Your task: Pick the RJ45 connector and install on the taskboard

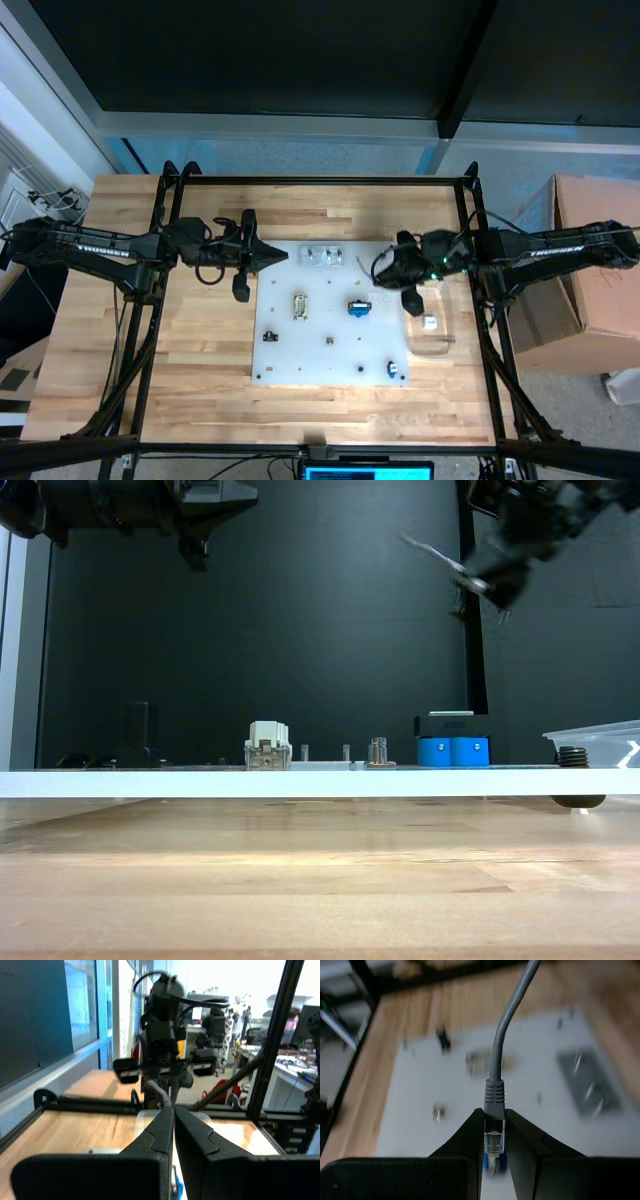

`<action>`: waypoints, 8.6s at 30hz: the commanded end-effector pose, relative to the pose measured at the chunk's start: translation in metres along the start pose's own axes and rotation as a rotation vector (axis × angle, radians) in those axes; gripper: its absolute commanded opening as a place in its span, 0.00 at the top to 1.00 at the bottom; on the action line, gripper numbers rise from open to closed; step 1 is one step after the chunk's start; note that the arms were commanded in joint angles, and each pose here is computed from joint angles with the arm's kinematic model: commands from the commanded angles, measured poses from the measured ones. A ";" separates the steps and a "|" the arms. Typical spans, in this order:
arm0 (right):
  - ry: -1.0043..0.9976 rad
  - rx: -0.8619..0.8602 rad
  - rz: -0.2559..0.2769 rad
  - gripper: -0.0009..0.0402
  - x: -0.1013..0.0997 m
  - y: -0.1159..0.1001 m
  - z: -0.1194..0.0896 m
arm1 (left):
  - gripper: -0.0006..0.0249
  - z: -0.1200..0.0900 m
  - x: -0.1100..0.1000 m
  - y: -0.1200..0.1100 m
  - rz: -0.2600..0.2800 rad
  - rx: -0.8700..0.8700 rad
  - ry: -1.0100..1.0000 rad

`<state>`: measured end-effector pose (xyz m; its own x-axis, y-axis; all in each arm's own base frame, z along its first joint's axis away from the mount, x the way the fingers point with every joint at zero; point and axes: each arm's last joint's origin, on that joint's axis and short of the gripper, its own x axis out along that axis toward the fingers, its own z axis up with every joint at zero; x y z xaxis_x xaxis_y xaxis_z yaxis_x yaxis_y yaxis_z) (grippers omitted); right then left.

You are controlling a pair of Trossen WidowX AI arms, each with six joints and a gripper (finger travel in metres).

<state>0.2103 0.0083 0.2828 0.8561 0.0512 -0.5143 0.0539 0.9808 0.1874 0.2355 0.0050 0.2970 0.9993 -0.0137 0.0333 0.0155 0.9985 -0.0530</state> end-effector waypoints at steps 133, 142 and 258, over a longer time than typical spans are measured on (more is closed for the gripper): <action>0.048 0.191 -0.449 0.47 0.079 -0.030 0.118 | 0.98 0.025 0.103 0.018 0.534 -0.311 0.203; 0.063 0.189 -0.452 0.61 0.084 -0.030 0.116 | 0.98 0.025 0.103 0.018 0.534 -0.314 0.202; -0.054 -0.214 0.049 0.98 0.018 0.151 -0.125 | 0.72 0.001 0.091 -0.021 0.152 -0.077 0.254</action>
<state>0.1704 0.1784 0.1998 0.8826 0.0981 -0.4599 -0.0968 0.9950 0.0266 0.3263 -0.0169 0.3027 0.9663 0.1142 -0.2307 -0.1433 0.9831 -0.1138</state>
